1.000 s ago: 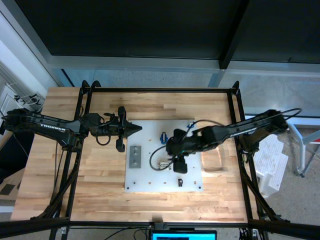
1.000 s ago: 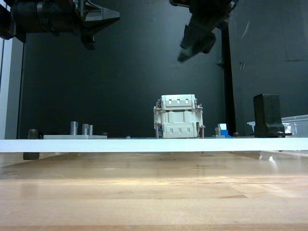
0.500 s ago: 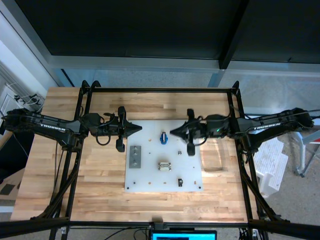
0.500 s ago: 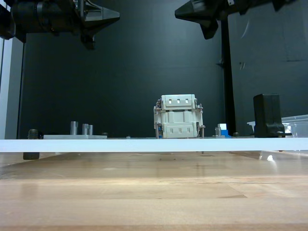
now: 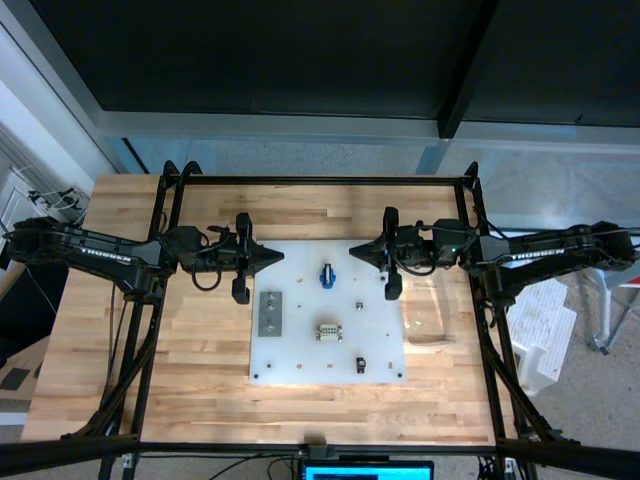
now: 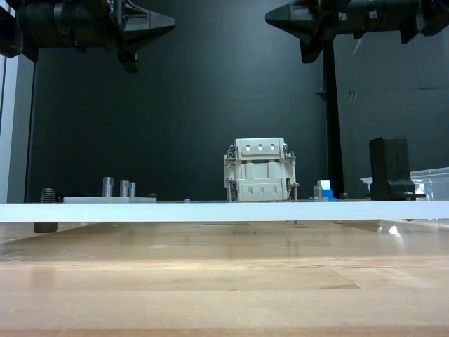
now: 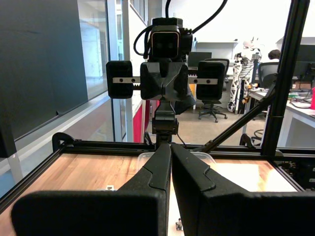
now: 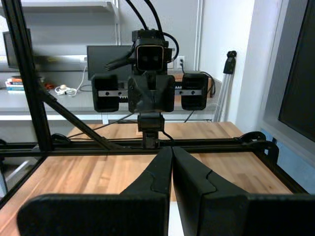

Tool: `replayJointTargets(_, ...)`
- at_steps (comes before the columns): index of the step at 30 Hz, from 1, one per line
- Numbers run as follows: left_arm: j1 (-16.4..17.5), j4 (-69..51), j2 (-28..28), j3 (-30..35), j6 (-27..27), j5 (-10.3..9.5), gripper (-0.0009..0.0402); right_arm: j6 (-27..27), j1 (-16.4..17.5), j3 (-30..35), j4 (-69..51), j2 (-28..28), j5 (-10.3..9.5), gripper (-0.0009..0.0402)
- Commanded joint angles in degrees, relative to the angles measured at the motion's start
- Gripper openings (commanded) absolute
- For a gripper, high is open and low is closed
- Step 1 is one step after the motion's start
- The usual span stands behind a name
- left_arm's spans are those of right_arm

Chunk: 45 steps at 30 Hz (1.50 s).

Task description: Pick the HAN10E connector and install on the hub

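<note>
Your left gripper [image 5: 276, 257] and right gripper [image 5: 354, 253] hang high and far, jaws together, empty. The pale grey rectangular HAN10E connector [image 6: 260, 149], if only half-seated on the beige-grey socket hub [image 6: 261, 188], could pop loose.

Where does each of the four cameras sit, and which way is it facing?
High: above the table's near edge, looking down and away at the white board; left gripper and right gripper face each other above it.
Low: table-top height, near edge, looking level at the HAN10E connector on the hub; both grippers hang overhead.
Left wrist: on the left arm, along its shut fingers toward the right gripper.
Right wrist: mirrored, shut fingers toward the left gripper.
Shared: high and low both show that connector.
</note>
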Motion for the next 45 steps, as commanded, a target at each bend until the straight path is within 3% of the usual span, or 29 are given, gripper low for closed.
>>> replayJointTargets(1,0.0,0.0,0.0,0.0,0.0,0.00,0.0000,1.1,0.0,0.0,0.3,0.0,-1.38,0.0000)
replayJointTargets(45,0.0,0.0,0.0,0.0,0.0,0.02,0.0000,3.1,0.0,-2.2,1.5,0.2,-1.77,0.0000)
